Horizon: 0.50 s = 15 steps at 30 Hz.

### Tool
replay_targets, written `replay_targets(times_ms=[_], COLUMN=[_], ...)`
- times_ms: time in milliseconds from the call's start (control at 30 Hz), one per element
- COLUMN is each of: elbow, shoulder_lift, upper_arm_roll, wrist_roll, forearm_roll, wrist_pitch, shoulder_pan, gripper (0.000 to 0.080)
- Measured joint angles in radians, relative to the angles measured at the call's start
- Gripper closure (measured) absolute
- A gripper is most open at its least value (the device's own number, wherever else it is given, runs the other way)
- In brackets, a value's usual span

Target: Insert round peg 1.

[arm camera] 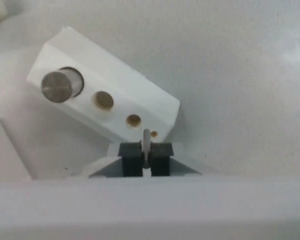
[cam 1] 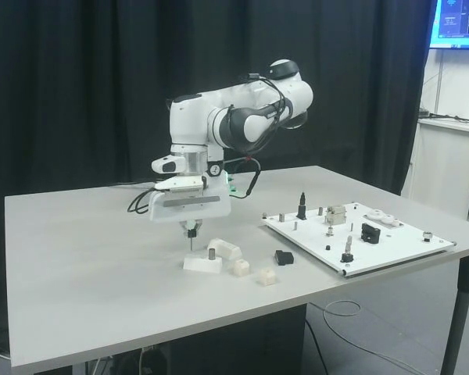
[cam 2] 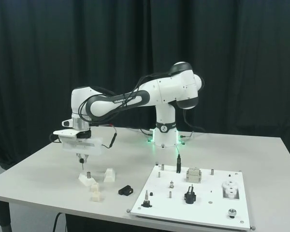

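My gripper (arm camera: 146, 156) is shut on a thin grey round peg (arm camera: 146, 140), which stands upright between the black fingers (arm camera: 131, 159). Its tip hangs just beside the smallest hole (arm camera: 154, 134) at one end of a white block (arm camera: 115, 75). The block has a row of holes that grow in size, and the largest holds a thick grey peg (arm camera: 57, 86). In the first room view the gripper (cam 1: 191, 229) hovers above the left end of the block (cam 1: 202, 264). In the second room view the gripper (cam 2: 80, 158) hangs over the block (cam 2: 86, 180), slightly to its left.
Three more small white blocks (cam 1: 227, 248) (cam 1: 240, 268) (cam 1: 266, 276) and a black part (cam 1: 284, 257) lie right of the block. A white board (cam 1: 391, 238) with several mounted parts lies at the table's right. The arm's base (cam 2: 165, 135) stands at the back with a green light.
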<state>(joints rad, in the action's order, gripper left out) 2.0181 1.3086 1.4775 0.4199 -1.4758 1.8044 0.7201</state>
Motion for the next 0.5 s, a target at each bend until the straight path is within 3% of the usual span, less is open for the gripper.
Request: replay_targets(times_ms=[500], elbow=[0.0], shoulder_lift=[0.0], upper_arm_roll=[0.009], wrist_roll=[-0.016], forearm_roll=[0.004], wrist_pitch=[0.0], shoulder_pan=[0.006], gripper=[0.0772])
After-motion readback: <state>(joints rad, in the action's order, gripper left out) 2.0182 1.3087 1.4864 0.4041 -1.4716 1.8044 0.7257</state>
